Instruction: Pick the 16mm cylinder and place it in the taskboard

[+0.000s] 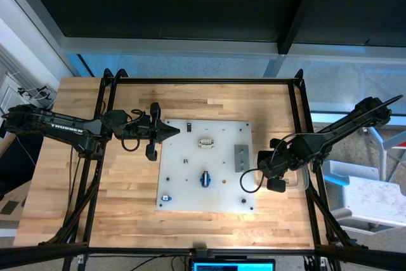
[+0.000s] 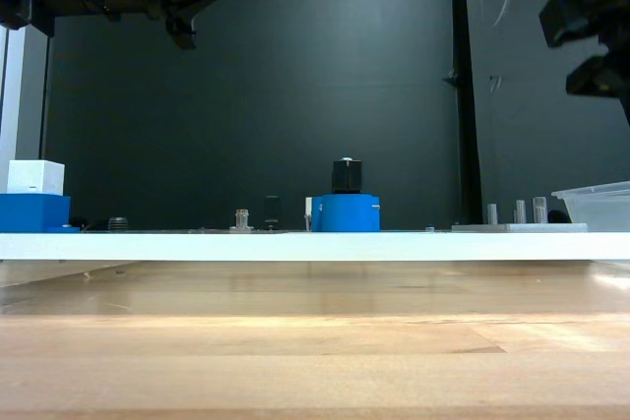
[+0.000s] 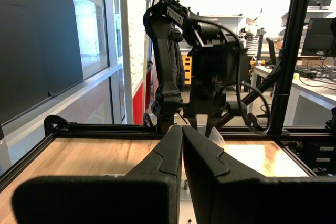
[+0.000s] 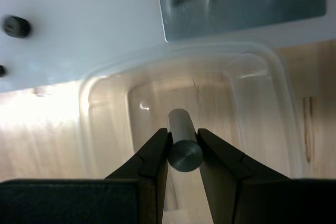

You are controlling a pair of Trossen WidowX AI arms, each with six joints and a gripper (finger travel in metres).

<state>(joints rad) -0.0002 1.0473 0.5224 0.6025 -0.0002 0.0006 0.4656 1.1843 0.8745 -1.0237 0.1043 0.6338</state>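
The right gripper (image 4: 182,136) has its jaws clenched on the 16mm cylinder (image 4: 184,148). The dark-grey peg is pinched near the jaw tips, with one flat round end facing back along the jaws. It touches nothing but the two jaws. Directly beneath the jaws lies the clear plastic tray (image 4: 105,108), which sits on the wooden tabletop (image 1: 127,207). Just beyond the jaw tips, past the tray's far wall, is the edge of the white taskboard (image 4: 89,19). The grey metal block (image 4: 247,3) with its small upright pins lies ahead of the jaws on that board, close to the tray. So the peg is off the board, hanging over the tray beside it.

The left gripper (image 3: 182,132) has its jaws pressed together with nothing between them. In the high view they point inward over the taskboard's left edge, and the low view shows them well above it. The blue fitting (image 1: 205,179) and the beige connector (image 1: 205,142) sit on the board between the two sets of jaws, apart from both.
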